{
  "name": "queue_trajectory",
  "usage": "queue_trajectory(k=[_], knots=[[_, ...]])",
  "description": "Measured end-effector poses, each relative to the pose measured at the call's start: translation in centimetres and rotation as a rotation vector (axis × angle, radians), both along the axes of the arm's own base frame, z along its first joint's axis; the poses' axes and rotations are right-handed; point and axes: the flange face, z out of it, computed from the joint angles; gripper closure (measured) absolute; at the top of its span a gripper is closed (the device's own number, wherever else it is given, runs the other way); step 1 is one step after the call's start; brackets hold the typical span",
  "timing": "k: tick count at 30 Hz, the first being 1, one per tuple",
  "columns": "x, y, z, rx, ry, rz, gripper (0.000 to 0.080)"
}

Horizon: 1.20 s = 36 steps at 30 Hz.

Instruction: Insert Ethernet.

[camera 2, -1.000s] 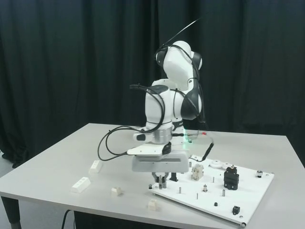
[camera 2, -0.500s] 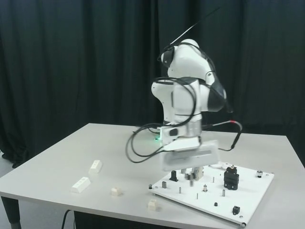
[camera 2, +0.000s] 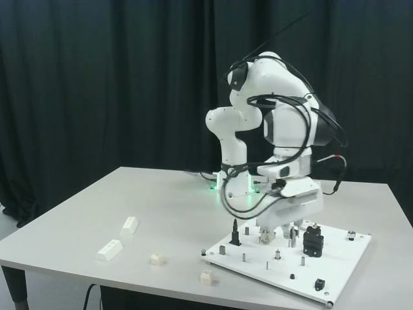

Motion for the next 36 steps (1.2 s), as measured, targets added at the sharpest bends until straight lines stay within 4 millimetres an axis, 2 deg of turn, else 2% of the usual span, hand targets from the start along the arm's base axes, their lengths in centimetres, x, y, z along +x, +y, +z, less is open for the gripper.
queue_trajectory(k=[8, 19, 36], knots=[[-1.1, 2.7, -0.8, -0.052, -0.003, 0.210, 0.0705], [-1.4, 5.5, -2.9, -0.080, -0.001, 0.340, 0.0705], [-0.7, 7.8, -6.2, -0.113, 0.034, 0.438, 0.0705]])
